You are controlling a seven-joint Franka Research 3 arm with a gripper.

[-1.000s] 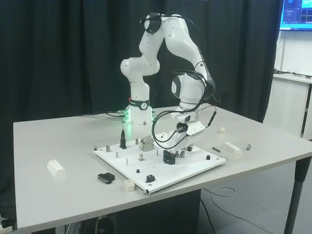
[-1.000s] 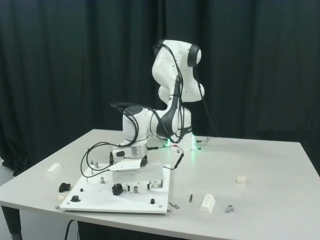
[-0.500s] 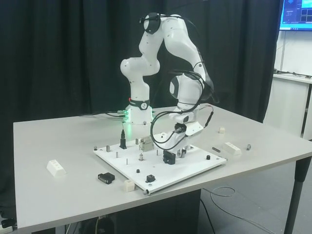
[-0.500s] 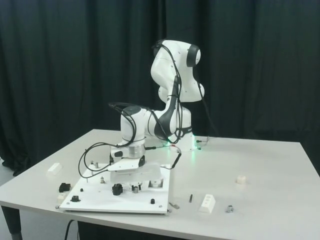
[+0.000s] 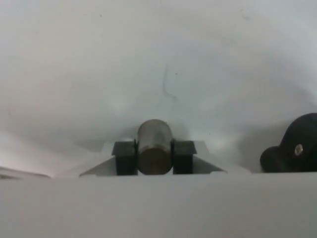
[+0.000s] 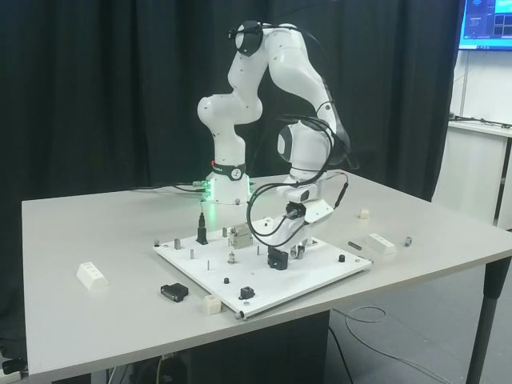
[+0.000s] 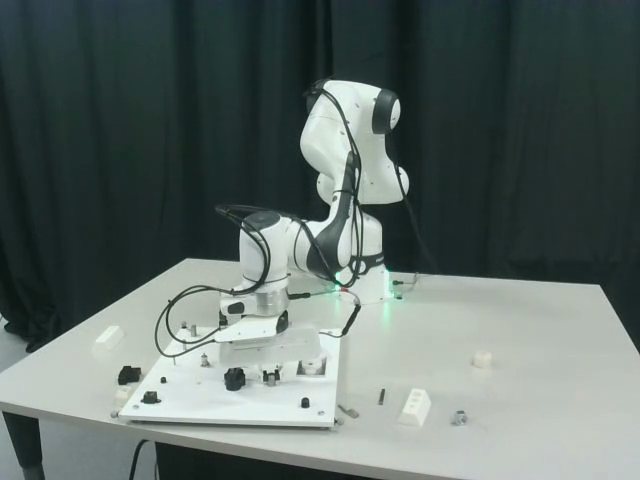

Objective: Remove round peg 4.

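In the wrist view a grey round peg (image 5: 154,146) stands upright on the white board (image 5: 163,64). My gripper (image 5: 154,157) is shut on it, with a black pad (image 5: 124,157) pressed against each side. In the first room view the gripper (image 6: 297,251) is down at the white board (image 6: 324,276), just beside a black fixture (image 6: 278,259). The second room view shows the gripper (image 7: 268,376) low over the board (image 7: 215,408), where the peg itself is too small to make out.
A black knob (image 5: 296,145) sits close beside the peg. Several small posts and black parts stand on the board, among them a tall black post (image 6: 202,228). White blocks (image 6: 93,275) (image 6: 381,244) and a black piece (image 6: 174,292) lie on the grey table.
The wrist and gripper have shifted a little sideways along the board toward the black fixture and have come slightly lower.
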